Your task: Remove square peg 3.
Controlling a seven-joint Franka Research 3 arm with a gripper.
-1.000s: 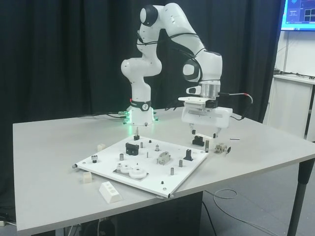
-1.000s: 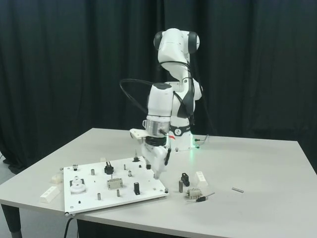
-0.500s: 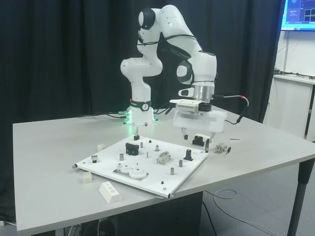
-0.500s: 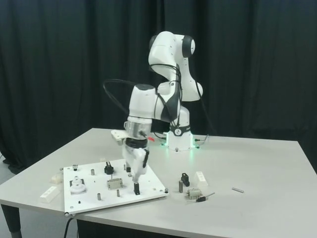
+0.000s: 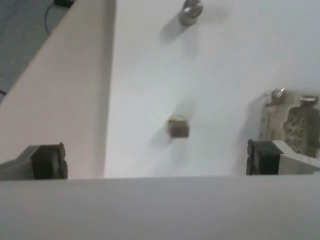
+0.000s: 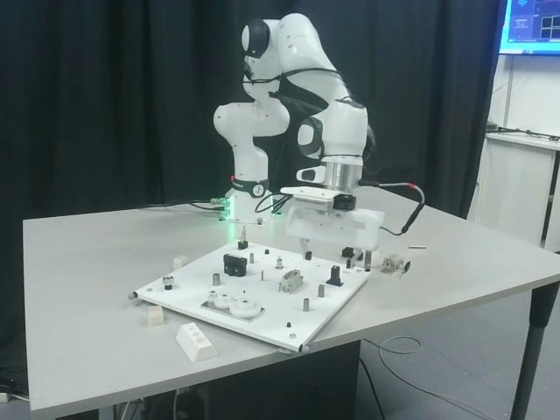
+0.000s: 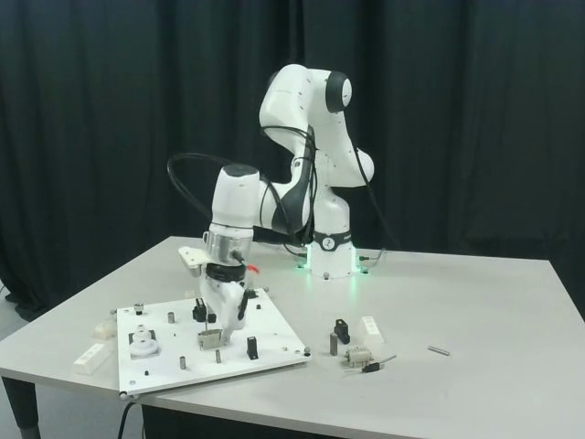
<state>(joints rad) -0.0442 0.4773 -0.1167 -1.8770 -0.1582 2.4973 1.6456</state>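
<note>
— How are your fingers [image 5: 49, 162] set?

— Wide apart, with nothing between them. My gripper [image 5: 155, 162] hangs above the white board [image 5: 220, 75], and one black pad sits out at each side of my wrist view.

— Where is the square peg?

— The square peg [image 5: 177, 127] stands upright in the board, in the open gap between my pads, touching neither. I am clear above it.

— What else is close to it?

— A round metal post [image 5: 190, 11] stands farther along the board, well apart from the peg. A metal connector block [image 5: 295, 120] sits just beside one of my pads. The board's edge runs near the other pad, and past it lies the grey table [image 5: 55, 100].

— And from the room?

— My white arm [image 6: 297, 79] bends down over the middle of the board, with a black cable [image 7: 187, 178] looping from my wrist. A white block with holes [image 6: 195, 340] lies on the table near the board's front corner, and a small black clip [image 7: 342, 330] lies off the board.
</note>
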